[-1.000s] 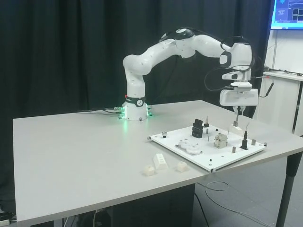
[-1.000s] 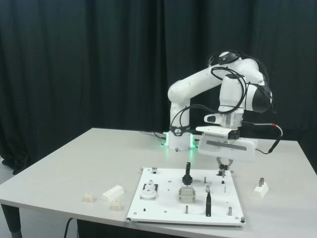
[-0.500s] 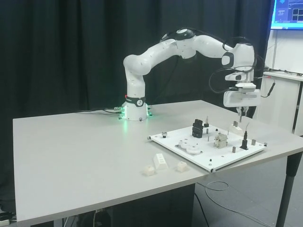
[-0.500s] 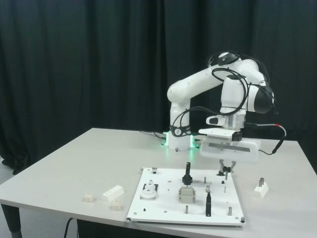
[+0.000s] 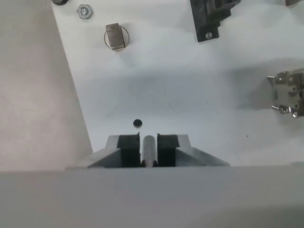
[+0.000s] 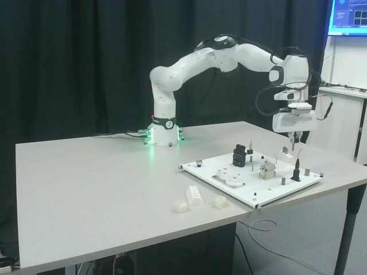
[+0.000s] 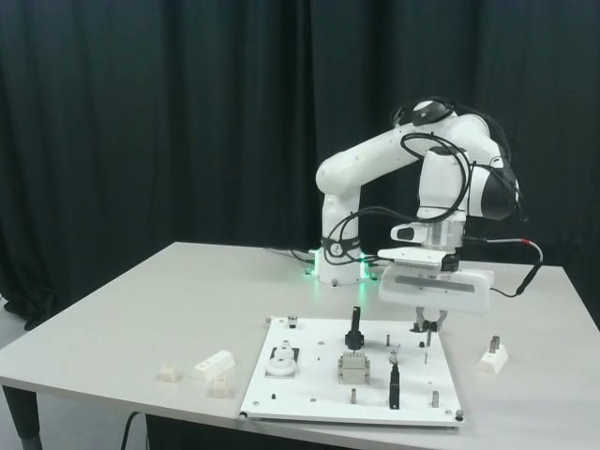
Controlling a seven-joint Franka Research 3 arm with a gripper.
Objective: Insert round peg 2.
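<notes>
My gripper [image 5: 149, 154] is shut on a thin grey round peg [image 5: 149, 148], held upright between the two black fingertips. In the wrist view a small black hole [image 5: 137, 123] in the white board [image 5: 156, 85] lies just ahead of the peg tip. The room views place the gripper [image 7: 427, 324] above the far right part of the board [image 7: 309, 389], with the peg hanging a little over the surface. From the first room view the gripper [image 6: 294, 137] hovers over the board's far edge.
On the board stand a black fixture [image 5: 211, 16], a grey metal part [image 5: 289, 92], a short peg in a ring [image 5: 115, 36] and a nut [image 5: 84, 10]. A small white block with a peg [image 7: 493, 354] sits right of the board. Three white blocks [image 7: 214, 366] lie left of it.
The wrist has turned about its vertical axis, and the gripper with the peg has shifted slightly toward the board's far right part, staying at about the same height.
</notes>
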